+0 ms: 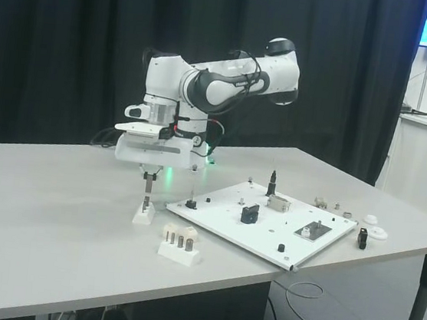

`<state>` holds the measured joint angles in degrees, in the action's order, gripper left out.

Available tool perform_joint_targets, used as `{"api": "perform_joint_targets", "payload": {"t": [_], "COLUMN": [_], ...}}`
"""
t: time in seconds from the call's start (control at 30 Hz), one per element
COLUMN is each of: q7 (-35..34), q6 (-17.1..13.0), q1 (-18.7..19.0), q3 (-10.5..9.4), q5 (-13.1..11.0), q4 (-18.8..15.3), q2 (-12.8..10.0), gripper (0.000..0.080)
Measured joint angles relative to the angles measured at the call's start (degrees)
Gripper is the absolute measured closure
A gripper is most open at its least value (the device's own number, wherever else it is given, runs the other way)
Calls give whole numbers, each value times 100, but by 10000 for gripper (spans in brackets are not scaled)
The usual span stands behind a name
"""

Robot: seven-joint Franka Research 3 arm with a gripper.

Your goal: Insert square peg 4.

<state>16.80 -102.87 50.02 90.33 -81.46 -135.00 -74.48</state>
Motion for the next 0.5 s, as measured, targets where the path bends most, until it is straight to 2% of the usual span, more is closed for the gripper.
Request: {"api": "perform_joint_targets", "payload": {"t": [0.5], "q7": [0], "q6": [19], "q1": [2], "q3": [26], "q5": [51], "q4": [15], "q2": [1], "gripper": [651]}}
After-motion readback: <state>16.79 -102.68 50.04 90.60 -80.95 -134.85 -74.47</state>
